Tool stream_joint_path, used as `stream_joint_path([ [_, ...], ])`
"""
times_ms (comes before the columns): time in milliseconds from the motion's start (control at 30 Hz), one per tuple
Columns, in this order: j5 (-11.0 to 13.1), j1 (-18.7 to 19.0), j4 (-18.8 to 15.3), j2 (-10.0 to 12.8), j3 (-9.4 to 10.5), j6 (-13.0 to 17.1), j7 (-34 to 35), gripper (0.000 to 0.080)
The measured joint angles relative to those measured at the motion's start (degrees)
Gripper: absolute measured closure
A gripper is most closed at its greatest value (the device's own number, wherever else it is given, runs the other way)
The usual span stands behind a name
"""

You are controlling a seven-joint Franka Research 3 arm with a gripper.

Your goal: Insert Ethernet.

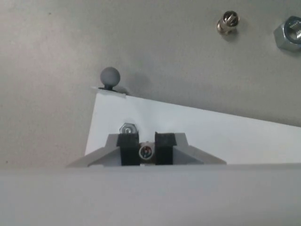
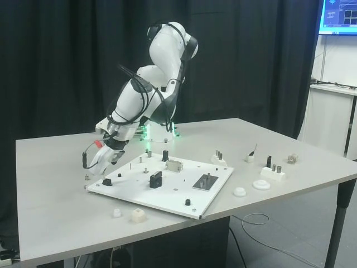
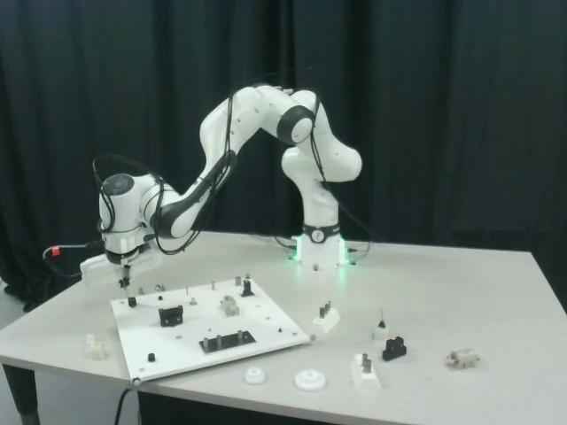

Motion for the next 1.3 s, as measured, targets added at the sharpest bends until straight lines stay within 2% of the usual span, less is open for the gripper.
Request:
stream_joint_path([
  [1300,0.7,1.3,-0.3,0.0,-0.44,-1.7,0.9,0.0737],
])
